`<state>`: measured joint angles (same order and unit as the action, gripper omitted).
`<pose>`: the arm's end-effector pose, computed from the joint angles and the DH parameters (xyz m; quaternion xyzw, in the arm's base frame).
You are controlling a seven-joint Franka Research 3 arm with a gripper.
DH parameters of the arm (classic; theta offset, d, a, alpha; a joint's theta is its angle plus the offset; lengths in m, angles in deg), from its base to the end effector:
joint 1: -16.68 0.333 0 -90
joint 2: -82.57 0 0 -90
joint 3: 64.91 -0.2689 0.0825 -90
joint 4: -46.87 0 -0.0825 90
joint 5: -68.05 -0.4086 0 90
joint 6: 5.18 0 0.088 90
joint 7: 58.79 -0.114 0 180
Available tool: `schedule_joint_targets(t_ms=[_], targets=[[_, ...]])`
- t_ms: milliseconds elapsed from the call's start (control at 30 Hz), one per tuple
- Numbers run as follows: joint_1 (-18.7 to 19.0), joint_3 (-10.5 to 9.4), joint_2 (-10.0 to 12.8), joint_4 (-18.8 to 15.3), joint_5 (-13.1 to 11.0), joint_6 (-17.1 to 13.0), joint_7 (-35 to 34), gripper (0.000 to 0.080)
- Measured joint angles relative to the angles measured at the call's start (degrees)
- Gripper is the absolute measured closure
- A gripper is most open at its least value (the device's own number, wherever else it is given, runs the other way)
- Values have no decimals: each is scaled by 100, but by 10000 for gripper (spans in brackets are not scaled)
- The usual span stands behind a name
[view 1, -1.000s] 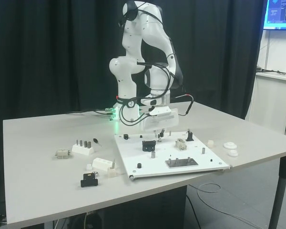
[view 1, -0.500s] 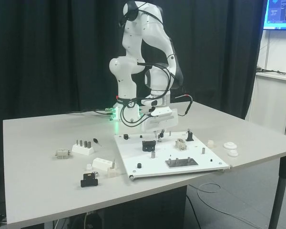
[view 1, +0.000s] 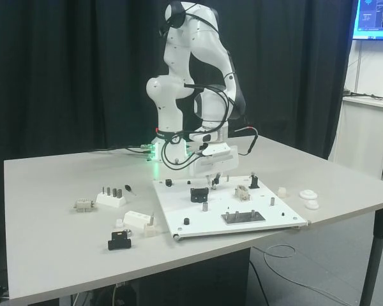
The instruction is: Insert BNC.
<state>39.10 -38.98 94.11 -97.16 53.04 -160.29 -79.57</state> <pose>0.4668 -0.0504 0.1376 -0.9472 0.3203 -0.0090 0.0138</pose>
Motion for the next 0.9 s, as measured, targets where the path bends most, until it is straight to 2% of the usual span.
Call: schedule_joint_targets(t_ms=[633,900], targets=[[0,-3,24,9,-60,-5,-1,682],[-7,5,33,9,-325,-6,-166,682]])
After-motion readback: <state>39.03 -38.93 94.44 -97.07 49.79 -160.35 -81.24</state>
